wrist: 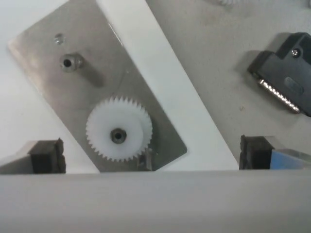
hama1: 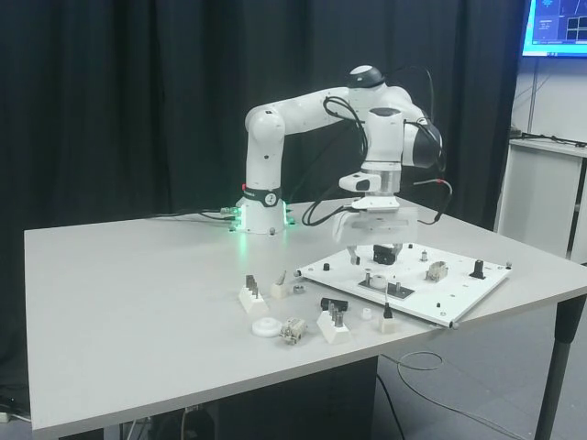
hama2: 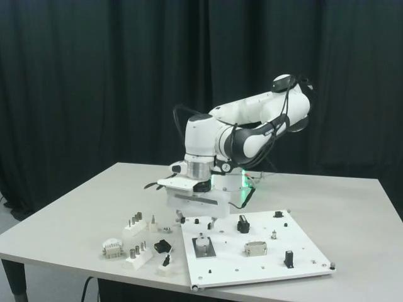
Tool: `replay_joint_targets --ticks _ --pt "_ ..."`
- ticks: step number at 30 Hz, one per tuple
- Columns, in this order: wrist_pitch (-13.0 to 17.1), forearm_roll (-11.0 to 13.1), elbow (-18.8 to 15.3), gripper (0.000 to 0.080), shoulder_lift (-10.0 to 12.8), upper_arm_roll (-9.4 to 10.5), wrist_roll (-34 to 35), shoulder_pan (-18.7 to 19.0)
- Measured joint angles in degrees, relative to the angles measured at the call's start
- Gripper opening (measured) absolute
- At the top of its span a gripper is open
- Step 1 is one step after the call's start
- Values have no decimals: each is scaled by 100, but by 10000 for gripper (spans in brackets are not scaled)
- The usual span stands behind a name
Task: Pick large gear.
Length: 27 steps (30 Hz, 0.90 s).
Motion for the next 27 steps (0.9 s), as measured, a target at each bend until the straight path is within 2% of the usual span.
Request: replay_joint_targets --ticks 27 --pt "-28 7 0 800 -1 -6 59 -18"
